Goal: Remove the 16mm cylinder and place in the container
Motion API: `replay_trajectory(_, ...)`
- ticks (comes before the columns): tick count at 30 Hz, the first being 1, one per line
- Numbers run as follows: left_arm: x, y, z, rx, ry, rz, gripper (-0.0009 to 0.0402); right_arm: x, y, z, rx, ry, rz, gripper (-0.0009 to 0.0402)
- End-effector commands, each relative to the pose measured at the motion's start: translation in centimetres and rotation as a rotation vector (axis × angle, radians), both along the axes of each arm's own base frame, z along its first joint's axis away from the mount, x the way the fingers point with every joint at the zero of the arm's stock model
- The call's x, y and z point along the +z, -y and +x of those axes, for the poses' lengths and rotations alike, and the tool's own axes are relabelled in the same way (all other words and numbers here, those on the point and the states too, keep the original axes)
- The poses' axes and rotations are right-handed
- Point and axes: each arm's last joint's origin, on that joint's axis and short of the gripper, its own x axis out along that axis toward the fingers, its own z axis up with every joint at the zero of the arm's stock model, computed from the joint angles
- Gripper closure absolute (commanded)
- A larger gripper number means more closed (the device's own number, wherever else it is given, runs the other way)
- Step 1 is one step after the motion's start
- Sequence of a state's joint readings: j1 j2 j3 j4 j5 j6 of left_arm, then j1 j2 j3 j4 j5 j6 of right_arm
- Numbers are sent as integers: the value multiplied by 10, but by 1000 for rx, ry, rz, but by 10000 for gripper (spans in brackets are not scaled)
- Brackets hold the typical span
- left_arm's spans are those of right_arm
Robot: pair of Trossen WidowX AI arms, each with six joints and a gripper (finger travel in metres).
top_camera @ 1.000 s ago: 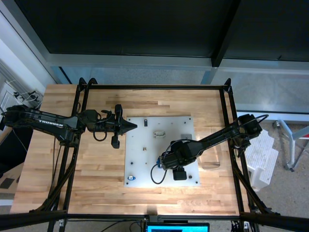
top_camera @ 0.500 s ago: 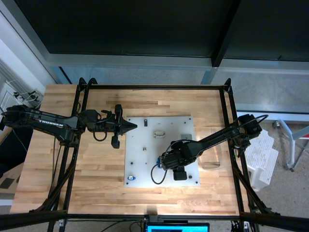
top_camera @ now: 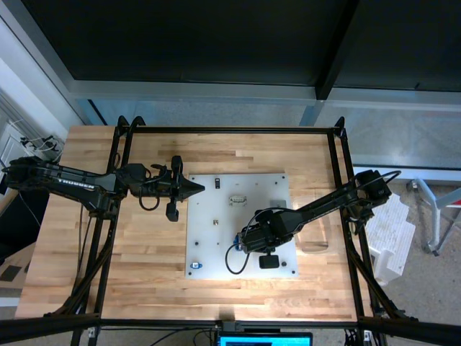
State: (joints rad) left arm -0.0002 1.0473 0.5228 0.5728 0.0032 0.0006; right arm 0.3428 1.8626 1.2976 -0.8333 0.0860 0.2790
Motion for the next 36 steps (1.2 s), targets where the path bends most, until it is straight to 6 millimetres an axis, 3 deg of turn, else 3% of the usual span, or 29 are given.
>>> replay_trajectory(1,0,0,0,0,0,0,393,1,0,0,0,5,3,356)
replay_trajectory(11,0,0,0,0,0,0,393,15,2,-4,-1,43,17,387)
replay_trajectory(36,0,0,0,0,0,0,393,93,15,-39,-7,241,86,393)
